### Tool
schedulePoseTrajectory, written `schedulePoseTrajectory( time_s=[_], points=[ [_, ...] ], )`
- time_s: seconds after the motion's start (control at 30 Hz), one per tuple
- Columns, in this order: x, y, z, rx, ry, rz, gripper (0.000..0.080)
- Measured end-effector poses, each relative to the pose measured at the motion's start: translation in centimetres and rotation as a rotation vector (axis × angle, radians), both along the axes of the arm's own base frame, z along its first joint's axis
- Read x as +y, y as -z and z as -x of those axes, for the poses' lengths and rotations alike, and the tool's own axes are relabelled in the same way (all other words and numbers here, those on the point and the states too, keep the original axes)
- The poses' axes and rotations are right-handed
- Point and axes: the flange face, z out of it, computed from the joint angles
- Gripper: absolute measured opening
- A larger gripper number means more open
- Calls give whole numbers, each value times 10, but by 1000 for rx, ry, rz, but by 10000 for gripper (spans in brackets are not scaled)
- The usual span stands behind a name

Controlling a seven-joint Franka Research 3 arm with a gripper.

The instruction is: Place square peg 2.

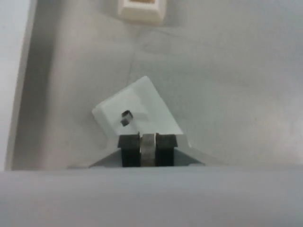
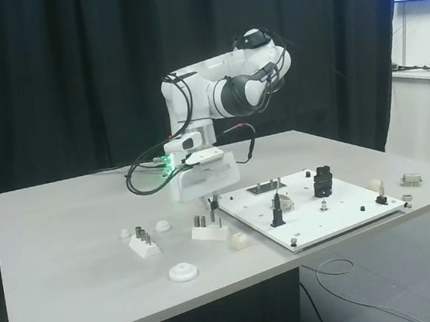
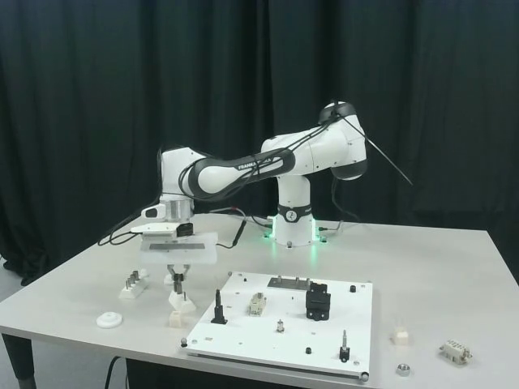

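In the wrist view my gripper (image 1: pixel 148 152) is shut on a small grey square peg (image 1: pixel 148 147), which stands upright between the two black fingers (image 1: pixel 129 150). Just below it lies a white peg holder block (image 1: pixel 142 104) with a small dark square socket (image 1: pixel 126 117) in its top. In the first room view the gripper (image 2: pixel 213 202) hangs low over this holder (image 2: pixel 210 232), by the near left corner of the white assembly board (image 2: pixel 314 210). The second room view shows the gripper (image 3: pixel 177 283) right above the holder (image 3: pixel 180 305).
A second white holder with pegs (image 2: pixel 144 244) stands to the left. A white cube (image 2: pixel 240 240), a white disc (image 2: pixel 183 272) and two small white rings (image 2: pixel 161 226) lie nearby. The board carries black parts (image 2: pixel 323 181) and posts. A connector (image 3: pixel 455 350) lies at the far right.
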Motion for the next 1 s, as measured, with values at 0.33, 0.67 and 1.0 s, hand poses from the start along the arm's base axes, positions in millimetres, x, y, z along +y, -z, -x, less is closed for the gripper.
schedulePoseTrajectory(
  time_s=[0.33, 0.67, 1.0],
  points=[
    [3, -1, -2, 13, 377, -36, 64],
    [12, 0, -3, 40, 532, -29, 64],
    [15, -1, -4, 50, 677, -14, 64]
  ],
)
